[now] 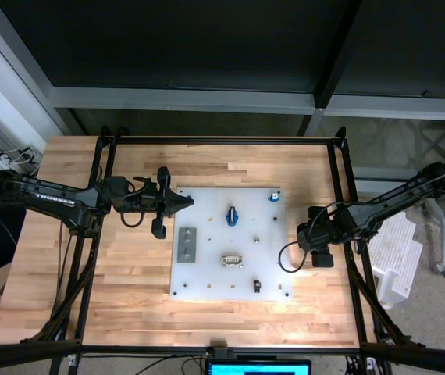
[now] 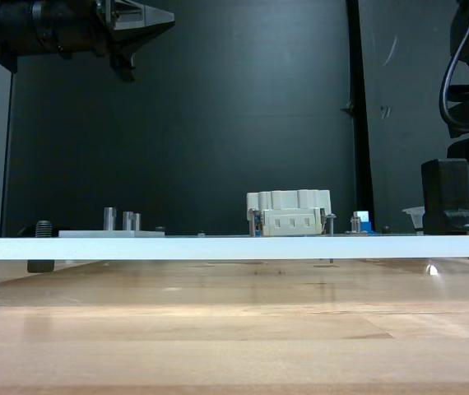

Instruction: Pick the 16mm bar and install on taskboard

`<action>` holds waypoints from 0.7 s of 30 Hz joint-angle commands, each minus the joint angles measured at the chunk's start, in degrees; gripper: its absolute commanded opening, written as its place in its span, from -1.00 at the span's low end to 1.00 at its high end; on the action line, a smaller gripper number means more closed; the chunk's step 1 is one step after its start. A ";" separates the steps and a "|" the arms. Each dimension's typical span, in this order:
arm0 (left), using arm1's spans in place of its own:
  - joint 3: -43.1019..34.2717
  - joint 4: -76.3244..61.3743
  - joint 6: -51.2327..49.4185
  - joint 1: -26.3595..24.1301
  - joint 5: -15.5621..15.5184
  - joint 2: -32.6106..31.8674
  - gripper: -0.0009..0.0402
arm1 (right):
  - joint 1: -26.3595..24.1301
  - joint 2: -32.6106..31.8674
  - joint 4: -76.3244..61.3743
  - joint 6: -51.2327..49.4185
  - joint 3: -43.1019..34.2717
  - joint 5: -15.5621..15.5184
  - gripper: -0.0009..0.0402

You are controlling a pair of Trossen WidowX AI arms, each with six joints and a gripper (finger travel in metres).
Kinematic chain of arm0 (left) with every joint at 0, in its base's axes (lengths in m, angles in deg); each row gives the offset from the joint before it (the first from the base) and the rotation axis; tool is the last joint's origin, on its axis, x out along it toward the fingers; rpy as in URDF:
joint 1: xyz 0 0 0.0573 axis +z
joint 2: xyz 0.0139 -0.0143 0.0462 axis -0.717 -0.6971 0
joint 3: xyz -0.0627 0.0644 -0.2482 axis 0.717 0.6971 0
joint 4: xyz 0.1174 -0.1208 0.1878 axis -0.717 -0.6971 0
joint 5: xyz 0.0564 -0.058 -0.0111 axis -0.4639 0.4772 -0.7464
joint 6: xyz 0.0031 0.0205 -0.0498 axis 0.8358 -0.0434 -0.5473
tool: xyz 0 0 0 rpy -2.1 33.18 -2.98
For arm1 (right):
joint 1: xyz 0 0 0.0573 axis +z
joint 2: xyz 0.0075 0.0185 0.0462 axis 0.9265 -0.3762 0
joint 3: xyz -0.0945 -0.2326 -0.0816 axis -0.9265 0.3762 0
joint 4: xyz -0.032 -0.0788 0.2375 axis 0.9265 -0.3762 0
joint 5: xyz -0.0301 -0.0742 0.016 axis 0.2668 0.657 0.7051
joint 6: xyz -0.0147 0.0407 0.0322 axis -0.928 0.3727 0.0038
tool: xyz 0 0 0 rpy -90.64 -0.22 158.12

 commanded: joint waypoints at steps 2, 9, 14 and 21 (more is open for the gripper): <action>0.00 0.00 0.02 0.00 0.00 0.00 -0.96 | -0.02 0.00 0.24 -0.04 -0.02 0.07 -0.08; 0.00 0.00 0.02 0.02 0.00 0.00 -0.96 | -0.02 0.00 0.42 -0.07 -0.02 0.07 -0.12; 0.00 0.00 0.02 0.02 0.02 0.00 -0.96 | -0.04 0.00 0.42 -0.07 -0.02 0.07 -0.12; 0.00 0.00 0.02 0.02 0.02 0.00 -0.96 | -0.02 0.00 0.42 0.00 -0.02 0.11 -0.18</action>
